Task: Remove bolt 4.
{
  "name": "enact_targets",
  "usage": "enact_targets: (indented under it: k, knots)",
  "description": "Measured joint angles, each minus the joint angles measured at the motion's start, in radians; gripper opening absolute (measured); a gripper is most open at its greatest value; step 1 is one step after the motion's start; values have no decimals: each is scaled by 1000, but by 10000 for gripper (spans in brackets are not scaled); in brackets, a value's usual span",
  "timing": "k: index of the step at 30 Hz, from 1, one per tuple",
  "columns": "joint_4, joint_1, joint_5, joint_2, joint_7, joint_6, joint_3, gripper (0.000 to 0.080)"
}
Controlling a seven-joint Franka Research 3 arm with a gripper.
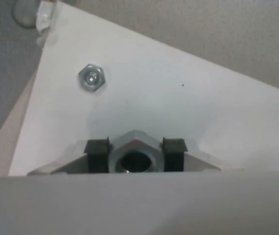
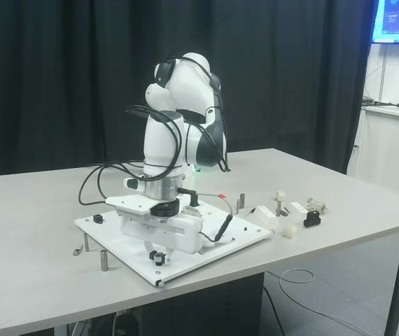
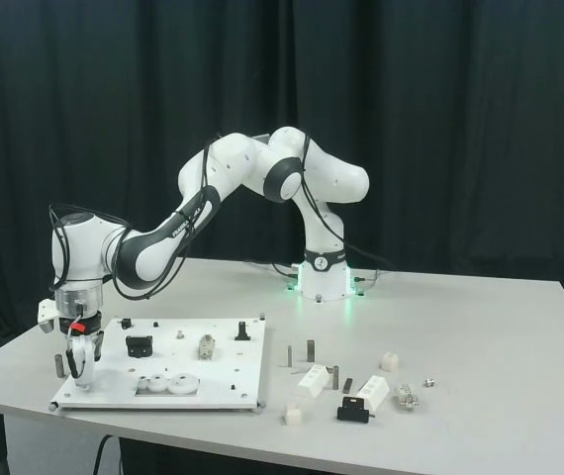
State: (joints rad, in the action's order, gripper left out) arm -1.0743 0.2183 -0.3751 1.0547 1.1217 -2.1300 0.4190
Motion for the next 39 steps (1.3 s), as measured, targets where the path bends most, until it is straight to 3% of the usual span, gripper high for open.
enact_targets:
  k: [17, 39]
  knots:
    - [0, 3, -9, 0, -190, 5, 0, 229]
    - [2, 8, -26, 0, -679, 12, 0, 229]
